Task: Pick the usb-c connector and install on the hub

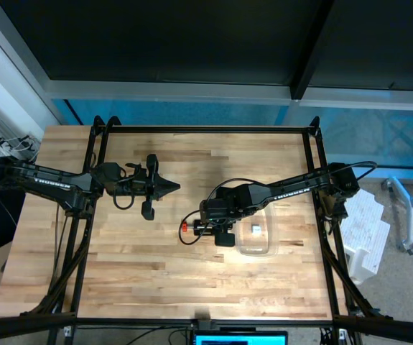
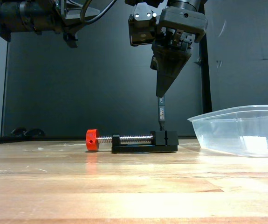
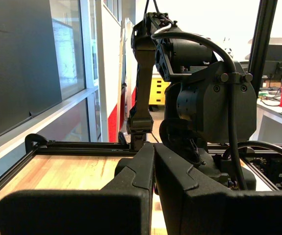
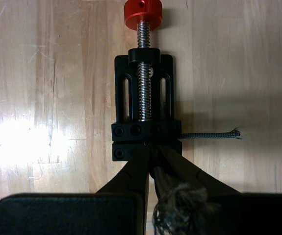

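Right gripper [image 2: 161, 95] is clamped on the usb-c connector [image 2: 161, 114], holding it upright with the plug end pointing straight down. The tip sits right at the top edge of the little black vise [image 2: 145, 141], on the end away from its red knob [image 2: 92, 139]. Can't tell if it's touching or already a hair inside, and I can't honestly make out the hub or its port in there.

A bit of braided cord [image 4: 212, 135] sticks out of the vise sideways, just beside the gripper tips.

My take on doing this well:
1. Keep the plug dead vertical, since any lean will probably jam it on the slot edge.
2. Push down slowly. The vise looks like it's just sitting loose on the table, so it could skid.

A plastic tub [image 2: 217, 126] is near the vise, opposite the knob. Left gripper [image 1: 172, 187] is off past the knob end, well apart, pinched together on nothing.
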`<state>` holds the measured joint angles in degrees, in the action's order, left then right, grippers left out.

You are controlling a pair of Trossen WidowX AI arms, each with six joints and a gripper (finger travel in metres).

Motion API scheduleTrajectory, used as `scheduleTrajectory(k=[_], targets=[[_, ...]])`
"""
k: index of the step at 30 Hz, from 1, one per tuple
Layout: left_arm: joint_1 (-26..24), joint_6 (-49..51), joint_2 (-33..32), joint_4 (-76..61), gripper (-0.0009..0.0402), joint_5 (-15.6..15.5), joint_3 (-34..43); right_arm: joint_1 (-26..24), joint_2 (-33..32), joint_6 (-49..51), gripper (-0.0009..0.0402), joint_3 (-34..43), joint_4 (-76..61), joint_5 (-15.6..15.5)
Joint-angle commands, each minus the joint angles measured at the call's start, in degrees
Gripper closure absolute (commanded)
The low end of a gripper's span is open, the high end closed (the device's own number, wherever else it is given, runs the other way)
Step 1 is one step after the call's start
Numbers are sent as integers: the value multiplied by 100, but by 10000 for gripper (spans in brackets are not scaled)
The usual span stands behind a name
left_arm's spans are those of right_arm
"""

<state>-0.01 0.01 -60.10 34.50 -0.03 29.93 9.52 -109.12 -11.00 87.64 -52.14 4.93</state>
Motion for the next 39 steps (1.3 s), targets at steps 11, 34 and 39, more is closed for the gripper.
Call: scheduleTrajectory(k=[11,34,39], targets=[[0,0,-2,2,393,2,2,-4,17,0,393,-7,33,2],[0,0,0,2,393,2,2,0,549,-55,237,-197,33,-24],[2,0,-2,2,393,2,2,0,1047,-48,217,-660,363,-22]])
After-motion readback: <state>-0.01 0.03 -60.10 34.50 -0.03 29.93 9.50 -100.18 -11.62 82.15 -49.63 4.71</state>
